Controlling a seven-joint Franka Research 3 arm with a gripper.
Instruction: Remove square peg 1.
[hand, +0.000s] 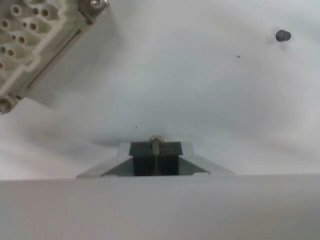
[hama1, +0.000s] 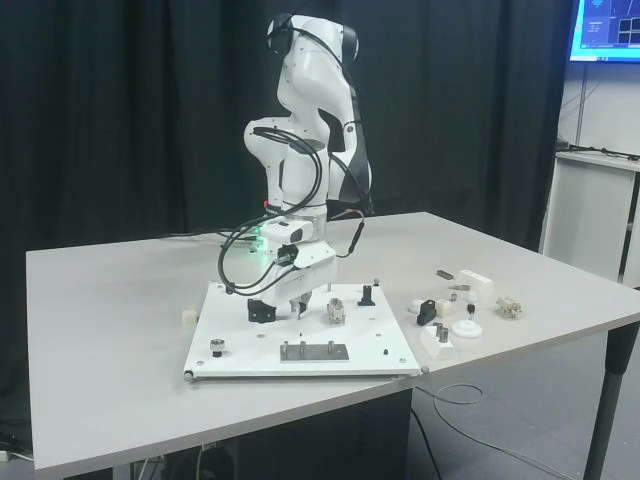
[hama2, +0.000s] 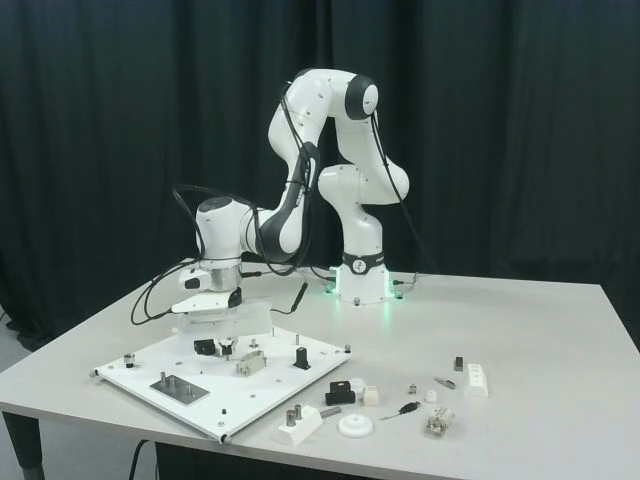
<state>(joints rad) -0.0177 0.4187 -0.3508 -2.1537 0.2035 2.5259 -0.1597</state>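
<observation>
In the wrist view my gripper (hand: 156, 159) is shut on a thin metal square peg (hand: 156, 142), whose end shows just past the black fingertips (hand: 142, 160). Below it is the white board (hand: 200, 100). I cannot tell whether the peg still sits in a hole. From the first room view the gripper (hama1: 298, 306) hangs low over the white board (hama1: 240, 355), next to a black block (hama1: 262, 311). The second room view shows the gripper (hama2: 227, 346) at the board's (hama2: 130, 372) back part, right beside that black block (hama2: 205, 347).
On the board stand a white multi-pin connector (hand: 30, 40) (hama1: 336, 313) (hama2: 250, 364), a black post (hama1: 367, 294) (hama2: 301, 358), a grey plate with pegs (hama1: 313, 351) (hama2: 180, 388) and a small black knob (hand: 283, 36). Several loose small parts (hama1: 460, 305) (hama2: 400, 400) lie on the grey table beside it.
</observation>
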